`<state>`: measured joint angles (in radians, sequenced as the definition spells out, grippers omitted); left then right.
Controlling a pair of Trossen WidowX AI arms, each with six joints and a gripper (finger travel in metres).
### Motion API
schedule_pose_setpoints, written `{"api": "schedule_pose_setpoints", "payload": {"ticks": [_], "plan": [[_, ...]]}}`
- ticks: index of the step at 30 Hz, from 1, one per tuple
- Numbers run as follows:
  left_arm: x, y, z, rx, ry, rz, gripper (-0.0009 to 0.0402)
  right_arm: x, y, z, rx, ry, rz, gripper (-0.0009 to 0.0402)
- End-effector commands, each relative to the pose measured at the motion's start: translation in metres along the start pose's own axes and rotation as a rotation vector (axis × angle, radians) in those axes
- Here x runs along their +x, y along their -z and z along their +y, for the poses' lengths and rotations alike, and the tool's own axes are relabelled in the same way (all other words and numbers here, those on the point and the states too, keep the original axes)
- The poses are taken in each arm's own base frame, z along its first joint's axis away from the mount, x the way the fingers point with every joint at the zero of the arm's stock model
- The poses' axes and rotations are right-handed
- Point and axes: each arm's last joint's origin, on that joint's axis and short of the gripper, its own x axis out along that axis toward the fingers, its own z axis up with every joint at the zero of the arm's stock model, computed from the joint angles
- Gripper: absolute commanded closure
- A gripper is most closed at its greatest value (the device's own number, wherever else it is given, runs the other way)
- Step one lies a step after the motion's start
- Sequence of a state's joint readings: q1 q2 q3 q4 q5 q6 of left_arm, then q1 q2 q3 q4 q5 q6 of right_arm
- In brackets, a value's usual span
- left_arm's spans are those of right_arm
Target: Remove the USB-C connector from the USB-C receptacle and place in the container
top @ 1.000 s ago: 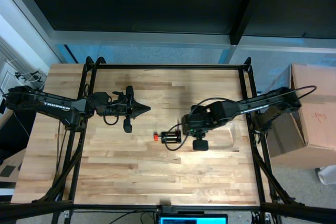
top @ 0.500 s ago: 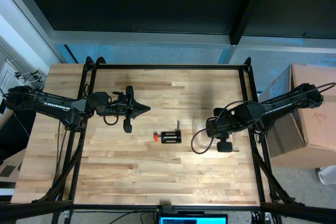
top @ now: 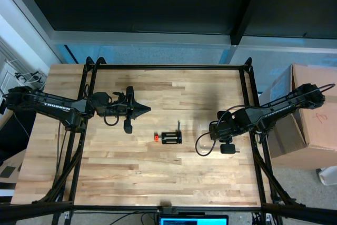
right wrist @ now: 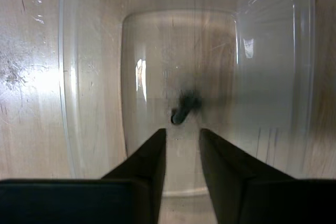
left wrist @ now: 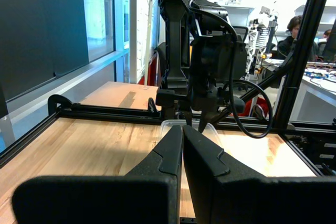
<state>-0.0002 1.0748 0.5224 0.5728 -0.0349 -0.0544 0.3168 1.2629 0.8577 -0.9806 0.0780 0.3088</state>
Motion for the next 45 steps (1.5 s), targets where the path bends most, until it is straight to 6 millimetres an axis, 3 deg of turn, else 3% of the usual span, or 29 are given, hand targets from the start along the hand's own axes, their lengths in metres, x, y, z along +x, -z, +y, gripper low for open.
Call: {"api": "schedule_pose_setpoints", "payload": {"ticks": [1, 7, 13, 19, 27, 35, 45], "plan": [[0.0, 0.0, 0.0, 0.0, 0.0, 0.0, 0.0393, 0.0, 0.0, 0.0, -0.002, 0.007, 0.001, 0.0256], [0.0, 0.0, 0.0, 0.0, 0.0, 0.0, 0.0393, 0.0, 0.0, 0.0, -0.003, 0.011, -0.003, 0.0209], [0.0, 0.0, 0.0, 0.0, 0.0, 0.0, 0.0393, -0.003, -0.001, -0.001, -0.013, 0.01, -0.023, 0.0207], [0.0, 0.0, 0.0, 0.0, 0.0, 0.0, 0.0393, -0.032, -0.012, -0.009, -0.018, 0.019, -0.205, 0.0237], [0.0, 0.0, 0.0, 0.0, 0.0, 0.0, 0.0393, -0.064, -0.028, -0.032, 0.035, -0.002, -0.609, 0.031], [0.0, 0.0, 0.0, 0.0, 0.0, 0.0, 0.0393, -0.064, -0.044, -0.048, 0.033, 0.022, -0.951, 0.0397], [0.0, 0.0, 0.0, 0.0, 0.0, 0.0, 0.0393, -0.048, -0.035, -0.067, 0.04, -0.046, -1.241, 0.0394]]}}
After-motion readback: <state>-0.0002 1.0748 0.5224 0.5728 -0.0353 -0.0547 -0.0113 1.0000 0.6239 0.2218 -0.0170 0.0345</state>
